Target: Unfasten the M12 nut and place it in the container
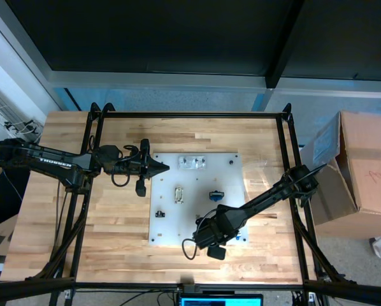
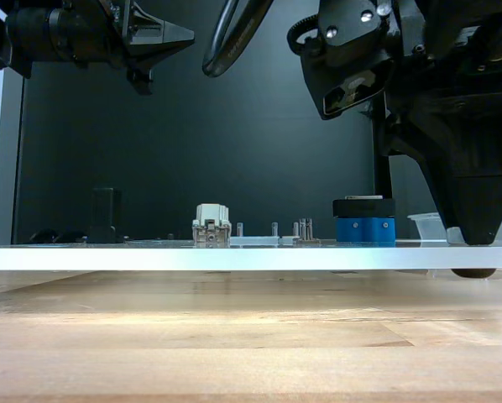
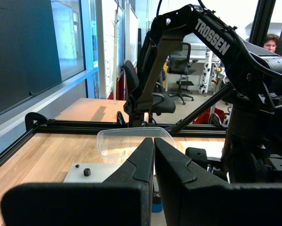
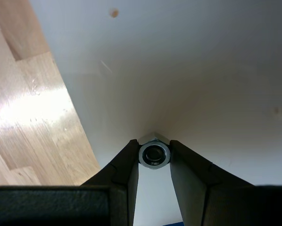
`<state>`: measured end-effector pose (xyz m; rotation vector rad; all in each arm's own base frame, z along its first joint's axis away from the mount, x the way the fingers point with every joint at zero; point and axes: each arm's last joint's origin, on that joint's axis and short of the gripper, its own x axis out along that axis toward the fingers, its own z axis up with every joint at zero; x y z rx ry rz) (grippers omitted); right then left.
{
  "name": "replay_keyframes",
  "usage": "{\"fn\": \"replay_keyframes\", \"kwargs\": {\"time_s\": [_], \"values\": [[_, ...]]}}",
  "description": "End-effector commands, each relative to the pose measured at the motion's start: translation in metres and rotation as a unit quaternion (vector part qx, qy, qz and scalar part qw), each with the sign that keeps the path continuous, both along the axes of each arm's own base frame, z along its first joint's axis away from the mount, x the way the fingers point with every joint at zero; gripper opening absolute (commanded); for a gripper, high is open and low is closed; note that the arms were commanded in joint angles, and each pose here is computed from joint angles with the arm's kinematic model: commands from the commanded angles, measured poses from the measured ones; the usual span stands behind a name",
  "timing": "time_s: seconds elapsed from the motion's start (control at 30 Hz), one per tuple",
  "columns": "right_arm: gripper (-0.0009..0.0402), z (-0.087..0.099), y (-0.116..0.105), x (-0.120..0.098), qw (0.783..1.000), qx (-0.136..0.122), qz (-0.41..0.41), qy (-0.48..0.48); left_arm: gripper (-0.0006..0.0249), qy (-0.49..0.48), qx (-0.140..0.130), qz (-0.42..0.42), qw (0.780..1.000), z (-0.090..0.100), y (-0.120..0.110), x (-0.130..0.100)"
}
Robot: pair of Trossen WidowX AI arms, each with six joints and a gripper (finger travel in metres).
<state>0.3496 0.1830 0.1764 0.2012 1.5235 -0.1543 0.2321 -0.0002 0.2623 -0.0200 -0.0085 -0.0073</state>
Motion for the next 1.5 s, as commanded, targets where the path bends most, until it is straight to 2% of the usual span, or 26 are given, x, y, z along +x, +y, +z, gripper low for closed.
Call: {"fn": "replay_keyframes", "kwargs": {"time_s": [0.03,0.2,0.43,0.6,0.7,0.8,0.83,0.93,1.07,1.37,1.5], "values": [[-0.0002,0.0001,0.0001,0.0000,0.998,-0.003,0.065,-0.002,0.0000,0.000,0.000,0.000,1.000,0.0000,0.0000,0.0001],[0.0007,0.0001,0.0005,0.0003,0.979,-0.009,0.205,-0.008,0.0000,0.000,0.000,0.000,1.000,0.0000,0.0000,0.0001],[0.0009,0.0001,0.0002,0.0003,0.916,-0.018,0.401,-0.012,0.0000,0.000,0.000,0.000,1.000,0.0000,0.0000,0.0001],[0.0009,0.0005,0.0000,-0.0003,0.843,-0.023,0.537,-0.013,0.0000,0.000,0.000,0.000,1.000,0.0000,0.0000,0.0001],[0.0009,0.0008,-0.0003,-0.0008,0.792,-0.026,0.610,-0.013,0.0000,0.000,0.000,0.000,1.000,0.0000,0.0000,0.0001],[0.0009,0.0009,-0.0001,-0.0007,0.743,-0.029,0.669,-0.015,0.0000,0.000,0.000,0.000,1.000,0.0000,0.0000,0.0001],[0.0009,0.0009,0.0001,-0.0004,0.732,-0.030,0.681,-0.017,0.0000,0.000,0.000,0.000,1.000,0.0000,0.0000,0.0001],[0.0009,0.0010,0.0005,0.0004,0.720,-0.032,0.693,-0.022,0.0000,0.000,0.000,0.000,1.000,0.0000,0.0000,0.0001],[0.0009,0.0010,0.0004,0.0002,0.718,-0.031,0.695,-0.021,0.0000,0.000,0.000,0.000,1.000,0.0000,0.0000,0.0001],[0.0010,0.0009,0.0003,-0.0007,0.722,-0.030,0.691,-0.017,0.0000,0.000,0.000,0.000,1.000,0.0000,0.0000,0.0001],[0.0032,0.0015,0.0003,-0.0020,0.732,-0.028,0.680,-0.012,0.0000,0.000,0.000,0.000,1.000,0.0000,0.0000,0.0001]]}}
